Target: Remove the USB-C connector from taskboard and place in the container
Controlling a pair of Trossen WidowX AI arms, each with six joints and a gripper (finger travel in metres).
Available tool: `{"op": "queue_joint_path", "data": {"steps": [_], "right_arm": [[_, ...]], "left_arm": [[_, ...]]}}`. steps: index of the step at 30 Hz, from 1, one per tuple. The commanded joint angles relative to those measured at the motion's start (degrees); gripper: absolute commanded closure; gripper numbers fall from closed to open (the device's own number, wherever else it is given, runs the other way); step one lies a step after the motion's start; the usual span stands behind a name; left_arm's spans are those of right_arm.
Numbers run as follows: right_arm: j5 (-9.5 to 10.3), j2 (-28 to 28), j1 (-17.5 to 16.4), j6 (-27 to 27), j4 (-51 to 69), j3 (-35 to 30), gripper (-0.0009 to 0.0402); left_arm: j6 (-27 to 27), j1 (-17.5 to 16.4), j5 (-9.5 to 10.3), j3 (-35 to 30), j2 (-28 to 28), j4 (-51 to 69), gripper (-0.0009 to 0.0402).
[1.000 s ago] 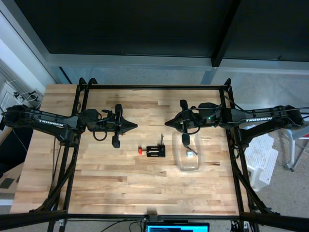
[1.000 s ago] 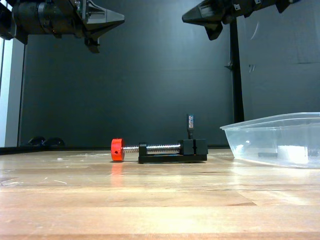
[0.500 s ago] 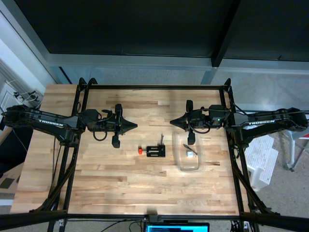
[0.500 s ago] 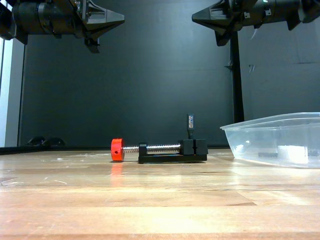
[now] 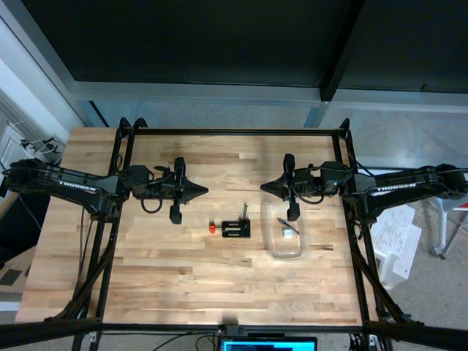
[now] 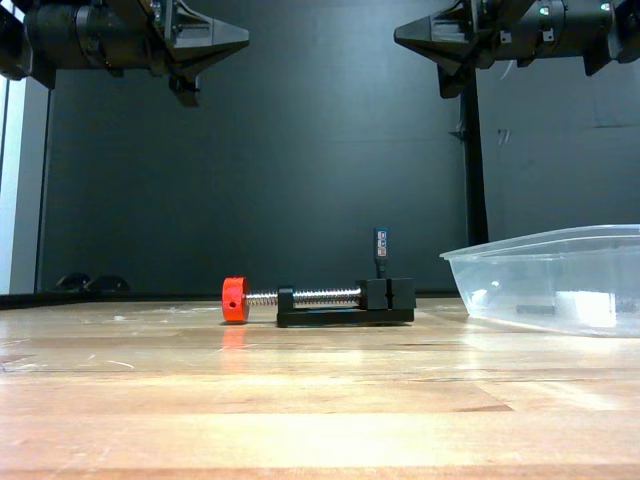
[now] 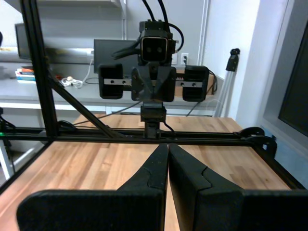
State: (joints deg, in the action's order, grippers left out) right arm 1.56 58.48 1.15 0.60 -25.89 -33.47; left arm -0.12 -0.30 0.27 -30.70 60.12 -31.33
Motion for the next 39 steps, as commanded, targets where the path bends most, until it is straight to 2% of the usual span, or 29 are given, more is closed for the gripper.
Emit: {"op": "queue_joint_path", "data": {"steps": [1,24,28,39], "right_arm": [[-0.04,0.0,0.0,-0.2,-0.2,0.0,0.0393],[-1.16,0.0,0.0,-3.2,-1.5,1.1,0.0393],[-3.04,0.0,0.0,-4.7,-1.2,1.1,0.0393],[-2.4,0.1,0.0,-4.2,-1.0,1.2,0.0393]], "left_arm": [[0.0,0.0,-0.02,0.0,0.0,0.0,0.0393],[0.0,0.0,-0.02,0.0,0.0,0.0,0.0393],[0.0,0.0,-0.02,0.0,0.0,0.0,0.0393],[0.0,0.0,-0.02,0.0,0.0,0.0,0.0393]]}}
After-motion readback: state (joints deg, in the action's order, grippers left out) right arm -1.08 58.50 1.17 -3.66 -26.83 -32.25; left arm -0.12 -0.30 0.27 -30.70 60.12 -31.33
